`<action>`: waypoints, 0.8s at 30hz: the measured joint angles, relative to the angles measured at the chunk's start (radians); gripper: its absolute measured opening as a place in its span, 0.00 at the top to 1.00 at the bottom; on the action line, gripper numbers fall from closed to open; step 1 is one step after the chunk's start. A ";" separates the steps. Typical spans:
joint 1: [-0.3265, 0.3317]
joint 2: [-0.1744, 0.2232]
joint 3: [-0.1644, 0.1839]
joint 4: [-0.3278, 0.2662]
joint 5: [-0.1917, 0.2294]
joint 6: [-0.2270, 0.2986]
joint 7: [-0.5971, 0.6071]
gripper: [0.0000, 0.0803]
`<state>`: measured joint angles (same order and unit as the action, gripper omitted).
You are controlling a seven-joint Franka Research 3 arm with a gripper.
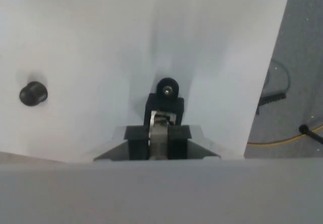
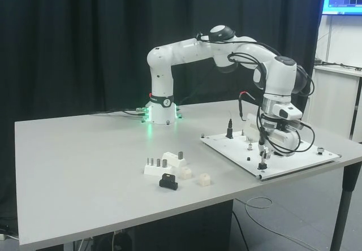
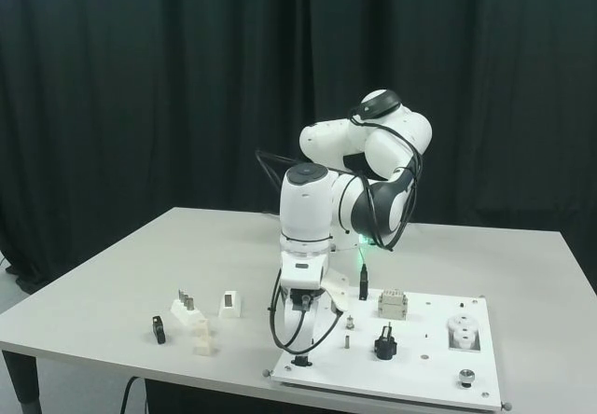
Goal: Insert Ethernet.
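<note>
As we viewed it: gripper (image 1: 160,133) low over the white board (image 1: 101,57).
Grip: we saw it closed on the Ethernet plug (image 1: 159,125).
Black knob (image 1: 33,93): left of frame.

The board (image 2: 294,166) lies on the table (image 2: 73,166), with small blocks (image 2: 169,169) beside it.
</note>
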<state>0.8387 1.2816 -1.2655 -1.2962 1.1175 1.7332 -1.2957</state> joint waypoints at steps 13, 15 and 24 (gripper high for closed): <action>0.000 0.000 0.000 0.000 0.000 -0.002 -0.015 0.91; 0.000 0.000 0.000 0.000 0.000 -0.002 -0.015 0.91; -0.002 0.000 0.000 0.000 0.001 -0.004 -0.014 0.91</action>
<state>0.8370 1.2812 -1.2653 -1.2966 1.1183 1.7294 -1.3101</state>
